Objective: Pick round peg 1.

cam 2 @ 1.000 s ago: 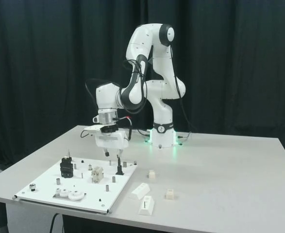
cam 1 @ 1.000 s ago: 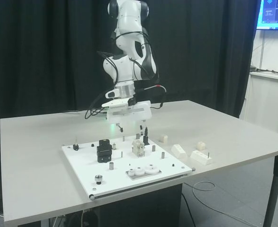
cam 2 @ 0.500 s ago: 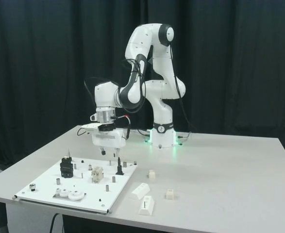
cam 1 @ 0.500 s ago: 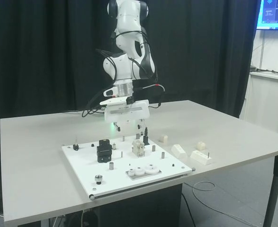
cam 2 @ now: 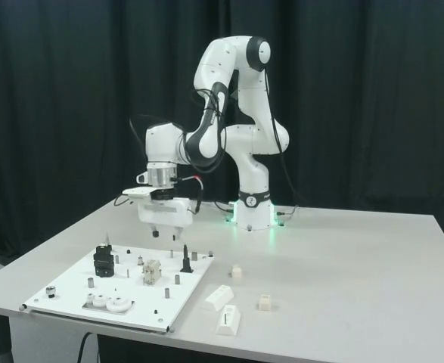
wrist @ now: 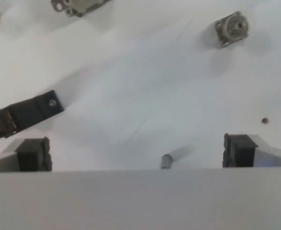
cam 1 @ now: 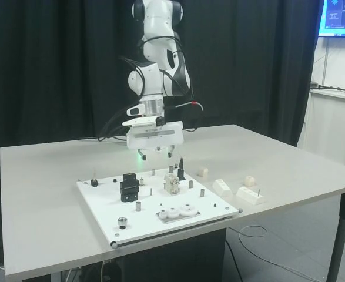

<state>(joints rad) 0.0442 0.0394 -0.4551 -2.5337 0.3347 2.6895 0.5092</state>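
Note:
A small grey round peg (wrist: pixel 166 160) stands upright on the white board (wrist: pixel 145 86), and in the wrist view it lies between my two fingers, nearer the right one. My gripper (wrist: pixel 135 153) is open, with nothing between its black pads (wrist: pixel 32 153). In the first room view the gripper (cam 1: pixel 154 155) hangs above the back part of the board (cam 1: pixel 101 200), and a thin peg (cam 1: pixel 153 172) stands just below it. From the second room view the gripper (cam 2: pixel 166 235) is well above the board (cam 2: pixel 66 299).
The board carries a black block (cam 1: pixel 129 187), white gears (cam 1: pixel 178 212), a black upright piece (cam 1: pixel 181 170) and several small pegs. Three white blocks (cam 1: pixel 222 187) lie on the grey table (cam 1: pixel 43 170) right of the board. A square grey fitting (wrist: pixel 232 28) sits on the board.
The arm has risen and drifted toward the board's back left part, so the gripper is higher above the board than a second ago. The fingers stay open.

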